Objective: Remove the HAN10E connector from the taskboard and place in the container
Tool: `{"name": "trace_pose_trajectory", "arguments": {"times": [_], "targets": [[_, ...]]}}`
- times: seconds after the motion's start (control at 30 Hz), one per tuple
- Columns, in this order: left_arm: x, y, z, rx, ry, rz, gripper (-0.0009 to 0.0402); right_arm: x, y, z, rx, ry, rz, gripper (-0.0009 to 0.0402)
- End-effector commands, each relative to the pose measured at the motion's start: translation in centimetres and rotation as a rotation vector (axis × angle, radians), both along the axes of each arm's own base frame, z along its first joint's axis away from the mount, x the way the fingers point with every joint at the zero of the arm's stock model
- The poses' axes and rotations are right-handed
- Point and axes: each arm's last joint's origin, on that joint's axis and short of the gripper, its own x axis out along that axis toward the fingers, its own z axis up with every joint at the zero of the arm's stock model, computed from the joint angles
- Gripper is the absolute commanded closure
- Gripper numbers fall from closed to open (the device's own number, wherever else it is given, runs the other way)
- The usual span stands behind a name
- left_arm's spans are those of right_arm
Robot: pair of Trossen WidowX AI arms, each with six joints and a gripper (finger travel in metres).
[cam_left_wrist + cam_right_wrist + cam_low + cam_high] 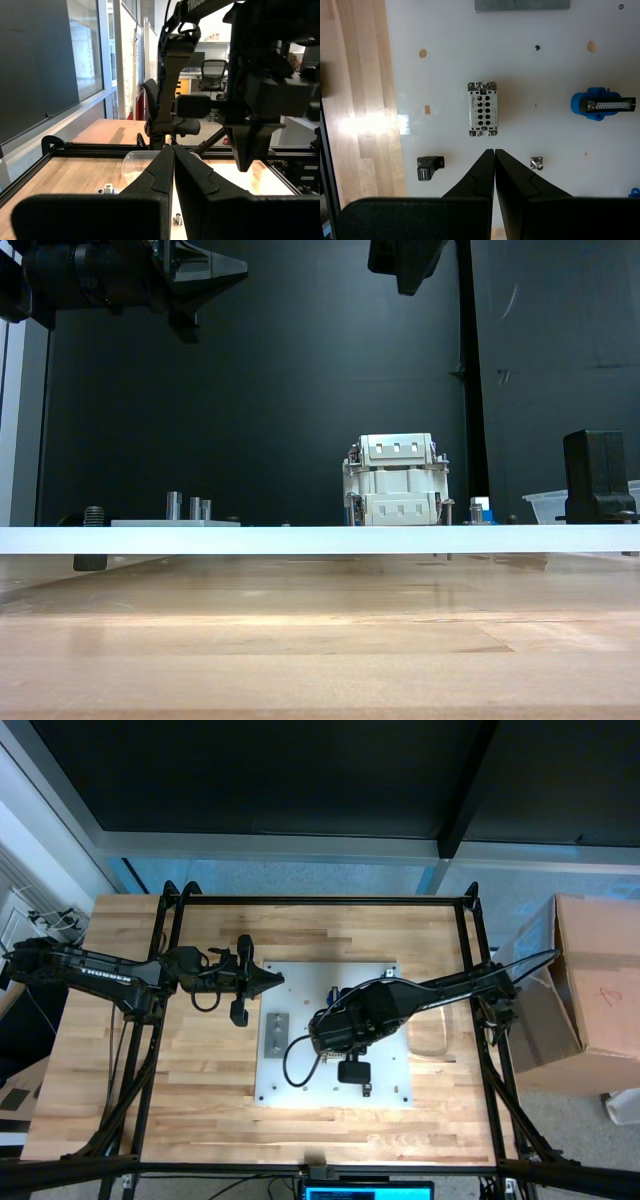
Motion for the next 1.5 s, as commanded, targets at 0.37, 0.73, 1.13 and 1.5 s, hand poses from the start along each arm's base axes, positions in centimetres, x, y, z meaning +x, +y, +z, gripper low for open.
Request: {"name": "trace_pose_trajectory", "arguments": {"times": [0.37, 0.73, 1.13, 1.5], "targets": [[0.0, 0.0, 0.0, 0.000, 0.000, 0.000, 0.0393, 1.0, 0.3, -1.3, -0.013, 0.049, -0.018, 0.0332], [0.0, 0.0, 0.0, 0.000, 0.000, 0.000, 0.0393, 1.4, 0.4, -2.0, -0.011, 0.038, -0.019, 0.0162], [0.0, 0.0, 0.0, 0.000, 0.000, 0.000, 0.0393, 1.9, 0.6, -4.6, -0.017, 0.060, -0.013, 0.0088], [0.0, 0.0, 0.0, 0.000, 0.000, 0.000, 0.0393, 2.3, 0.8, -8.6, -0.019, 0.069, -0.009, 0.0085]]}}
